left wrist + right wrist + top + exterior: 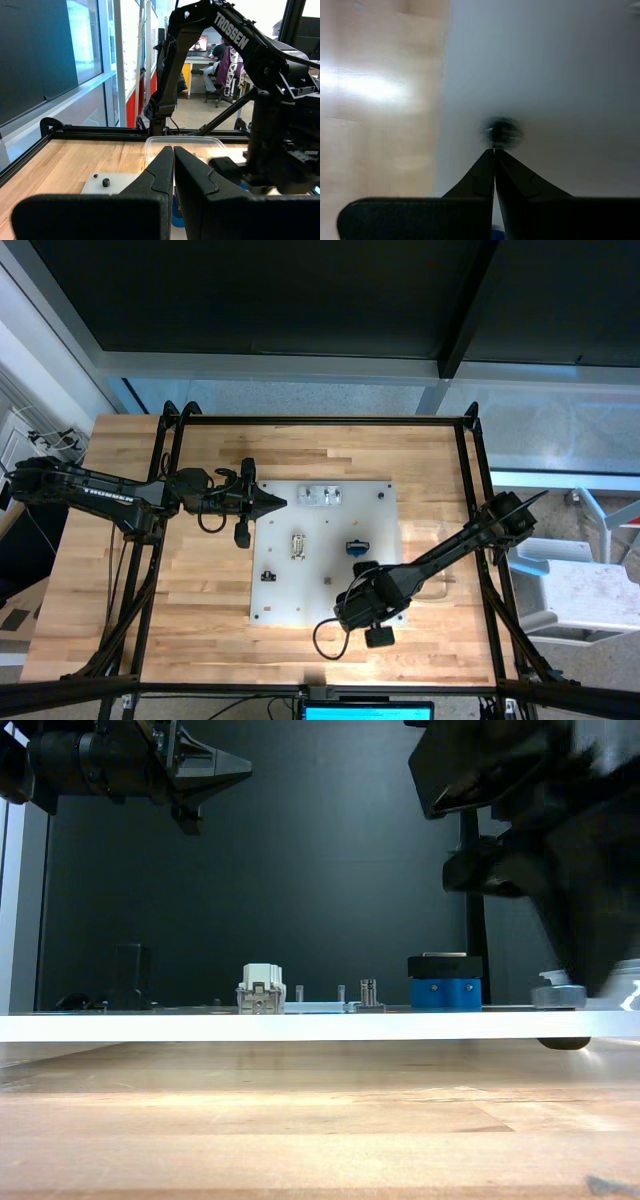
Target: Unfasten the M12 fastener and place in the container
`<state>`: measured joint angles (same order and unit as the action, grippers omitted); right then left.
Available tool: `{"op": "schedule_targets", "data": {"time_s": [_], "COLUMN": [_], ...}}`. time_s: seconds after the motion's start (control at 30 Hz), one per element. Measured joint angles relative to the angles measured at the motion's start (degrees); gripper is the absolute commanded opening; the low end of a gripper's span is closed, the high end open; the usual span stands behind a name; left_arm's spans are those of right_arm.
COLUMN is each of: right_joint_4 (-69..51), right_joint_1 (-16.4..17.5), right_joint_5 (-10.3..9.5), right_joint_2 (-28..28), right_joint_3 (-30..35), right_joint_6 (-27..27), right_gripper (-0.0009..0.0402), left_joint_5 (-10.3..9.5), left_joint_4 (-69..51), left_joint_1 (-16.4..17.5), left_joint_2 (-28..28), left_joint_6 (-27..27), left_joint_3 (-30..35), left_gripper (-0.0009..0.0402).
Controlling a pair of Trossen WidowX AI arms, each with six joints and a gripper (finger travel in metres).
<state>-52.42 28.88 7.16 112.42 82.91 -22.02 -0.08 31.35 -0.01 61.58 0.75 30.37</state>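
In the low view the small silver M12 fastener (557,994) sits low at the white board's (300,1024) near right end, seemingly on its stud. My right gripper (585,982) hangs right over it. In the right wrist view the right gripper (494,149) is shut, tips together with nothing between them. The fastener (501,131) shows as a blurred dark round spot just past the tips. In the high view the right gripper (350,615) covers that spot on the board. The clear container (447,590) lies right of the board and looks empty. My left gripper (270,502) hovers shut over the board's far left.
A blue connector block (356,548) and a beige rectangular connector (297,545) stand mid-board. A small black post (381,494) stands at the far right corner. Black frame rails (470,500) run around the table. The left wrist view shows the container (185,142) beyond the left gripper (173,148).
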Motion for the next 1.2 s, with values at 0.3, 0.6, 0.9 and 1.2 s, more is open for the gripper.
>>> {"op": "schedule_targets", "data": {"time_s": [0.3,0.6,0.9,1.2], "right_joint_4": [-4.9,-4.6,1.1,2.6], "right_joint_1": [0.1,0.1,0.7,0.7], "right_joint_5": [8.90,-7.32,-9.88,-9.73], "right_joint_2": [-2.3,-4.0,-2.0,0.5], "right_joint_3": [0.4,2.5,2.0,1.8], "right_joint_6": [-3.2,-4.1,-7.5,-7.6], "right_gripper": [0.0000,0.0000,0.0000,0.0000], "left_joint_5": [0.02,0.02,0.02,0.02], "left_joint_4": [0.0,0.0,0.0,0.0], "left_joint_1": [0.0,0.0,0.0,0.0], "left_joint_2": [0.0,0.0,0.0,0.0], "left_joint_6": [0.0,0.0,0.0,0.0], "left_joint_3": [0.0,0.0,0.0,0.0], "left_gripper": [0.0000,0.0000,0.0000,0.0000]}}
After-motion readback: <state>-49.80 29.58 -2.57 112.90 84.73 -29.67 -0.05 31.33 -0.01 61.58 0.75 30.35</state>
